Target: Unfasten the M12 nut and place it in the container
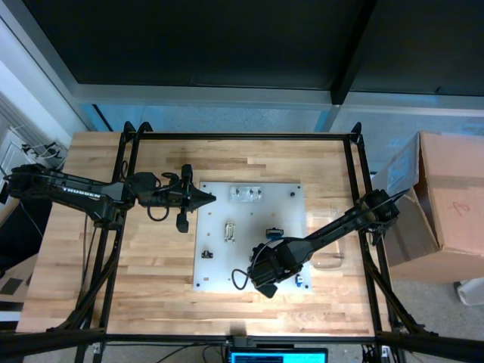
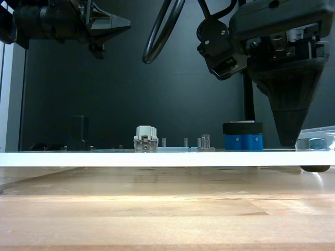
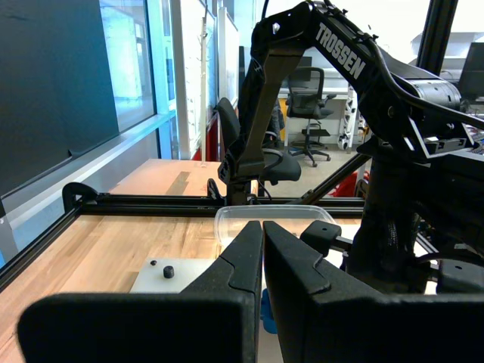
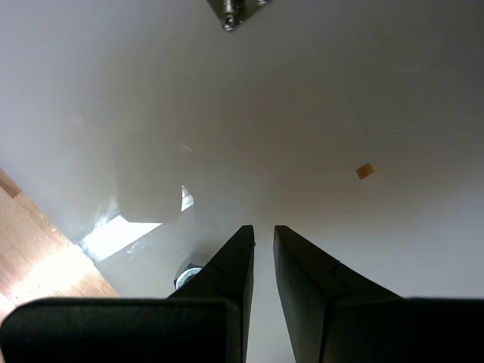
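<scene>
Hovering over far left edge of white task board [image 1: 215, 276]: left gripper [image 1: 206, 198], fingers together, empty. Right gripper [image 2: 288, 140] low at board's near right, fingers together on nothing. Small silver nut [image 2: 310, 143] just right of its tip, unheld; on stud or not, cannot tell. Clear plastic container [image 3: 302, 212] beyond. Unfastening and placing seemingly both left.

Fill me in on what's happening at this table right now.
The right gripper is down low at the near right edge of the white board. Its fingers are shut with nothing between them. The small silver nut sits just beside its tips, outside the grip; whether it is on its stud I cannot tell. The left gripper hangs shut, high over the board's far left edge. The clear container lies right of the board.
</scene>
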Available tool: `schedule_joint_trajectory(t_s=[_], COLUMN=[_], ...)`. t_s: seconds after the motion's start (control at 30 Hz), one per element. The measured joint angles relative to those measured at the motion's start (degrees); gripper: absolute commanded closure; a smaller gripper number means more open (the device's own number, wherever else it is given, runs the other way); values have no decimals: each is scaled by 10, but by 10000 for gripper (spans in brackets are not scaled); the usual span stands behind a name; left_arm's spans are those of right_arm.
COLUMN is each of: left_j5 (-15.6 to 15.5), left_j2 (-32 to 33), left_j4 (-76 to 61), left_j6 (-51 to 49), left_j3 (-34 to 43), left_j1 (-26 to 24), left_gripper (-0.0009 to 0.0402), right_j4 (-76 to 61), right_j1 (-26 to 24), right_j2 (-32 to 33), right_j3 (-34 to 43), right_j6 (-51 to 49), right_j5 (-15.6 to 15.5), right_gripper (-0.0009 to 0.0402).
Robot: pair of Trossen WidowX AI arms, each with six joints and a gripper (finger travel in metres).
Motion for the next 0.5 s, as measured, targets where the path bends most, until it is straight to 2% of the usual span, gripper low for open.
schedule_joint_trajectory(t_s=[0.5], left_j5=[0], left_j2=[0], left_j4=[0], left_j6=[0], left_j3=[0], left_j1=[0], left_gripper=[393], right_j4=[0], right_j1=[0], right_j2=[0], right_j3=[0], right_j6=[-241], right_j5=[0], right_gripper=[366])
